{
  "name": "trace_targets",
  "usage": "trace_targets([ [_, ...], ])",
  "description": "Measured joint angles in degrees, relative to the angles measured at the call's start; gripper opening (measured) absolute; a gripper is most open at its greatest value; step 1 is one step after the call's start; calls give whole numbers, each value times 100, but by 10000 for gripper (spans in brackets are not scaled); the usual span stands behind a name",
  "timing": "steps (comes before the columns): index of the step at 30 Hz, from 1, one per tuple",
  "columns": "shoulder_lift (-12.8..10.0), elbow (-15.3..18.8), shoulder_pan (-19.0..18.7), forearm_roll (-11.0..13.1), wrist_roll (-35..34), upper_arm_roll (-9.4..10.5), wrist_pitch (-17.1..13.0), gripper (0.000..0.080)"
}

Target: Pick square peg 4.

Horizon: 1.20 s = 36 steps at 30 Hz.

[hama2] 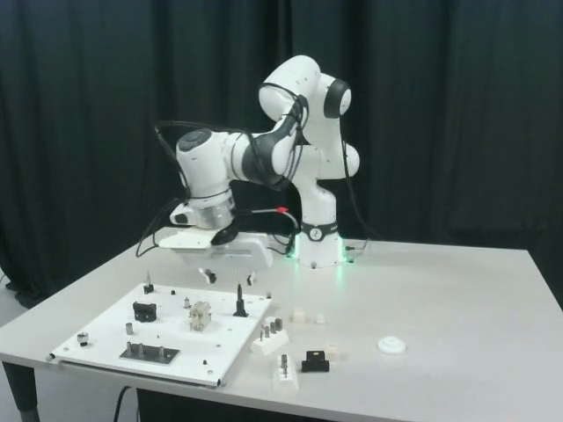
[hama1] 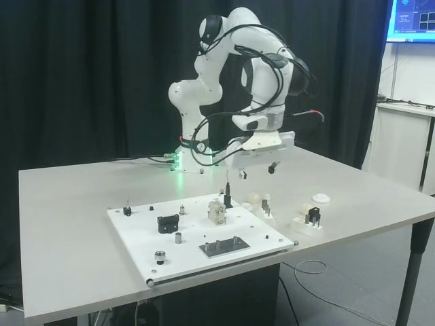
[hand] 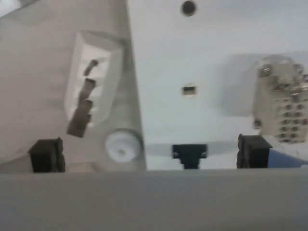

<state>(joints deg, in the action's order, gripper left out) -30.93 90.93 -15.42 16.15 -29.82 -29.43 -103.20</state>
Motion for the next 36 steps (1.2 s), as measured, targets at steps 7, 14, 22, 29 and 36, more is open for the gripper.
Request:
trace_targets([
  [7, 205, 364, -267, -169, -480, 61, -233, 800],
  [14, 431, 777, -398, -359, -893, 207, -540, 800],
  [22, 723, 1280, -484, -439, -1365, 311, -952, 800],
  [29, 954, 1673, -544, -439, -1684, 321, -1294, 800],
  [36, 1088, 1974, -566, -434, -1953, 358, -1656, 800],
])
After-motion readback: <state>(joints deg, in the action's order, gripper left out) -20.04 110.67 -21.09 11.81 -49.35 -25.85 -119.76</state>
